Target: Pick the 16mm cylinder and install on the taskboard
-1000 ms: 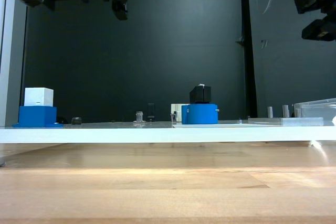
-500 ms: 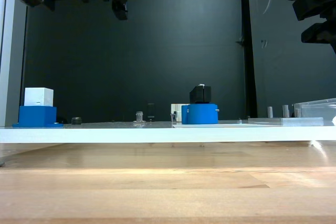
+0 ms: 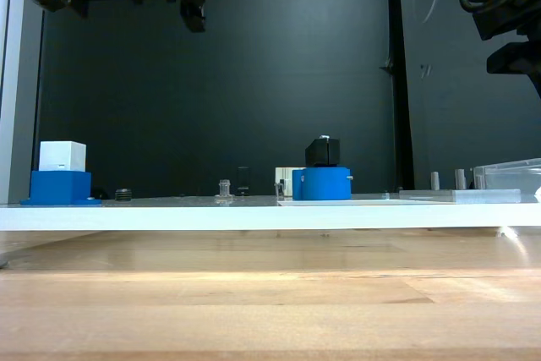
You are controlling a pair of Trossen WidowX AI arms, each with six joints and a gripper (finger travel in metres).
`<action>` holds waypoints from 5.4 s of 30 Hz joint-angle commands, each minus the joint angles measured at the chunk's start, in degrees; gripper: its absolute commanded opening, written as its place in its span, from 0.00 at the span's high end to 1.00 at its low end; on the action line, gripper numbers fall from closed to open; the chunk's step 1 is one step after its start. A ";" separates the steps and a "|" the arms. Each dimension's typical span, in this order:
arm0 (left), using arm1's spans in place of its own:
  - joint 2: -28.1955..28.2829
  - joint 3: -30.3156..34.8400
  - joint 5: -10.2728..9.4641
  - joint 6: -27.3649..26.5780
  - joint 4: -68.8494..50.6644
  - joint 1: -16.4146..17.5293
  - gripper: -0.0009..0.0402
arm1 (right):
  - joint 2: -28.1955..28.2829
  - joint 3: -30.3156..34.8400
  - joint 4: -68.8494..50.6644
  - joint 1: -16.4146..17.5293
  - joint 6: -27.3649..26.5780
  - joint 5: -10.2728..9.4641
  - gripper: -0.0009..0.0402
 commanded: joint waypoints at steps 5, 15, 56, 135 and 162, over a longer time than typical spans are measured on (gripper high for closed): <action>0.02 0.00 0.00 0.02 0.00 0.00 0.98 | 0.17 -0.35 0.04 0.22 0.09 0.00 0.51; 0.02 0.00 0.00 0.02 0.00 0.00 0.98 | 1.62 -1.49 1.60 0.46 0.04 0.02 0.48; 0.02 0.00 0.02 0.02 0.00 0.02 0.98 | 1.62 -11.41 9.84 1.16 1.64 0.02 0.48; 0.02 0.00 0.02 0.02 0.00 0.02 0.98 | 1.60 -20.33 20.63 0.59 9.25 2.56 0.85; 0.02 0.00 0.02 0.00 0.00 0.00 0.98 | 1.16 -18.10 17.22 0.55 9.22 2.60 0.98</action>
